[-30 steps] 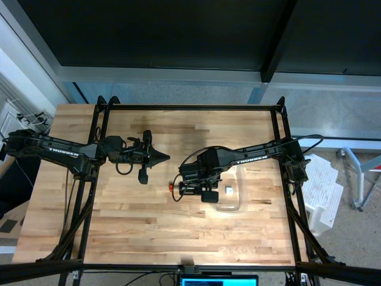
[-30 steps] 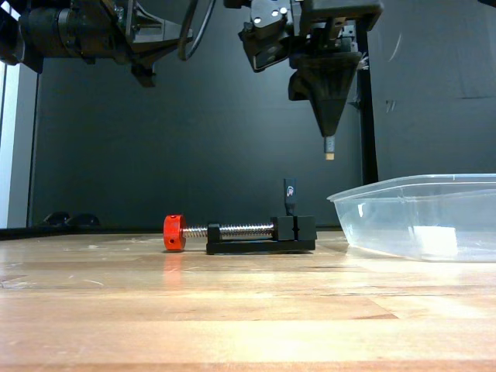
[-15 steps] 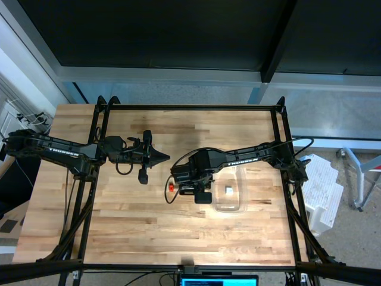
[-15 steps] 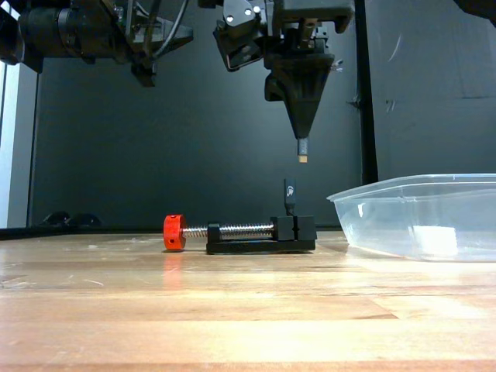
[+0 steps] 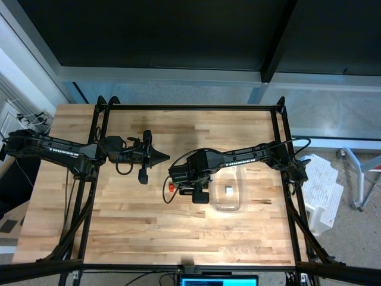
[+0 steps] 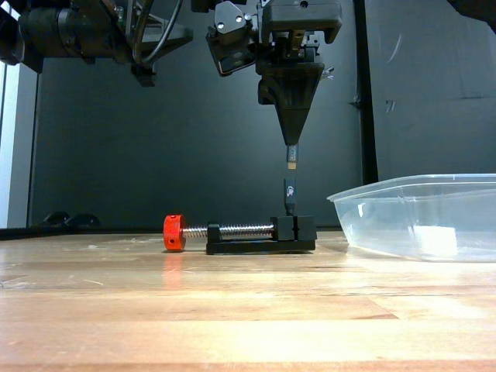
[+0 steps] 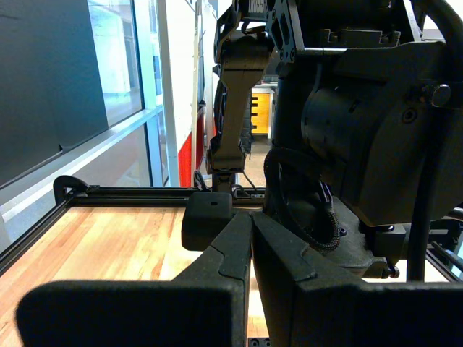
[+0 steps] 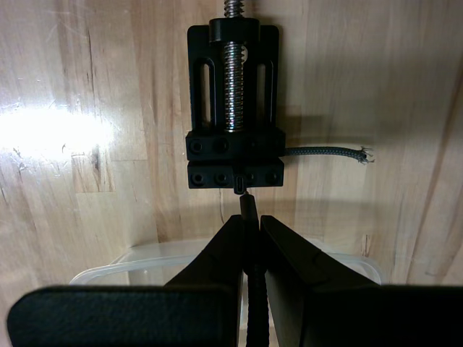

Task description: Pick the USB-C connector and install on taskboard

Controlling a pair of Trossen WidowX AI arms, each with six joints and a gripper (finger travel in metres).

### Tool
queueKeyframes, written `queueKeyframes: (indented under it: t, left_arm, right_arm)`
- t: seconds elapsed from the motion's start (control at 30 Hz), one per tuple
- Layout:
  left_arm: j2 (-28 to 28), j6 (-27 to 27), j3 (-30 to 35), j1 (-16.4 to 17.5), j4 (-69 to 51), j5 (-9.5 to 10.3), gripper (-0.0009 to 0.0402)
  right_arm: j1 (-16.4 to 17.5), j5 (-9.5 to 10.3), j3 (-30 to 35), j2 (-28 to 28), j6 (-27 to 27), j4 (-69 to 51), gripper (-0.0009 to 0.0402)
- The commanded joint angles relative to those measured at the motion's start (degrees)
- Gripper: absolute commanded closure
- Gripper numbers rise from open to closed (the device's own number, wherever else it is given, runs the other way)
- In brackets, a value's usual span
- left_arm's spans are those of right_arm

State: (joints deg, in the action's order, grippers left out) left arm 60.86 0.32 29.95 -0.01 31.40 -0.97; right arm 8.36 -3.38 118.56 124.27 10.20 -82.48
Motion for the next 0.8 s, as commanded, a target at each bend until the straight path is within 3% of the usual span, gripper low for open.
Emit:
queueKeyframes:
  t: [0.03, 0.8]
  left_arm:
    - [0.0, 0.0, 0.0, 0.0, 0.0, 0.0, 0.0393]
    - [0.0, 0.0, 0.0, 0.0, 0.0, 0.0, 0.0393]
  right_arm:
    - [0.0, 0.15, 0.0, 0.0, 0.1, 0.3, 0.0394]
    - [0.2, -0.04, -1.2, 0.0, 1.1, 2.2, 0.0394]
